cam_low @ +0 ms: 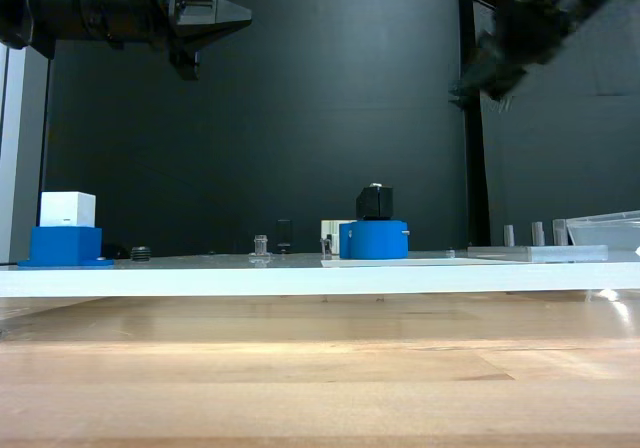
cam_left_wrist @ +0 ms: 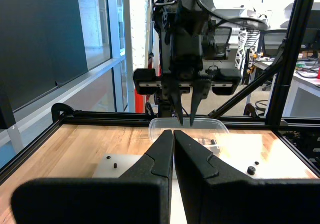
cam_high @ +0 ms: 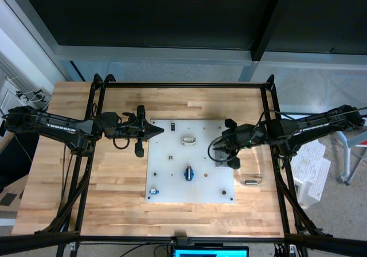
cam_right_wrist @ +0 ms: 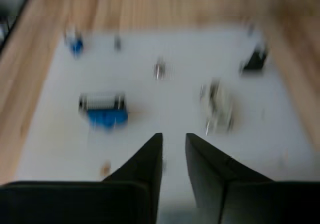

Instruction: Remove the 16mm cylinder and place in the container

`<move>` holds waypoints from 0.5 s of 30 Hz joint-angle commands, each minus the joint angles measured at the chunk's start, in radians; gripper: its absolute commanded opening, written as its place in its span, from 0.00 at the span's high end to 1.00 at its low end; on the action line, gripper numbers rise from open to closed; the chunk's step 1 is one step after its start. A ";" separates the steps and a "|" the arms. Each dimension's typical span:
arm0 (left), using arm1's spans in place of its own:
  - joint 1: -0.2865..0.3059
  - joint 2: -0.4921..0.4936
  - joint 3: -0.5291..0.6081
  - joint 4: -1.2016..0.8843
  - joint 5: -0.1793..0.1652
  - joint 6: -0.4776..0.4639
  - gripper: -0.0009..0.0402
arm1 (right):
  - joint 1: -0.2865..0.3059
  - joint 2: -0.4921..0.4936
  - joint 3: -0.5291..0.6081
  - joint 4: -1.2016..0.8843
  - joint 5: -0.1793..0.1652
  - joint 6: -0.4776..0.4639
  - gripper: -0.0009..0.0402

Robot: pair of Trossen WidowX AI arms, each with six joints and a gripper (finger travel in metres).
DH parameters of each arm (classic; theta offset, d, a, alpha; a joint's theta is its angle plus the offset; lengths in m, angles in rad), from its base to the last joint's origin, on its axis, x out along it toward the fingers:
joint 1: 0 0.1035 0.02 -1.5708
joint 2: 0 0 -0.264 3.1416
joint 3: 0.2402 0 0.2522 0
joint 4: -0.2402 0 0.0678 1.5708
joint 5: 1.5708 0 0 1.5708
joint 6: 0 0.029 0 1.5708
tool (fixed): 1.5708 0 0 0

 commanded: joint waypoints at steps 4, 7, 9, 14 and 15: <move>0.000 0.000 0.000 0.000 0.000 0.000 0.98 | -0.074 0.002 -0.071 0.324 -0.077 -0.060 0.98; 0.000 0.000 0.000 0.000 0.000 0.000 0.98 | -0.107 0.002 -0.098 0.450 -0.078 -0.063 0.97; 0.000 0.000 0.000 0.000 0.000 0.000 0.98 | -0.124 0.002 -0.110 0.515 -0.078 -0.074 0.98; 0.000 0.000 0.000 0.000 0.000 0.000 0.98 | -0.161 0.002 -0.149 0.665 -0.090 -0.097 0.98; 0.000 0.000 0.000 0.000 0.000 0.000 0.98 | -0.167 0.002 -0.160 0.696 -0.090 -0.096 0.98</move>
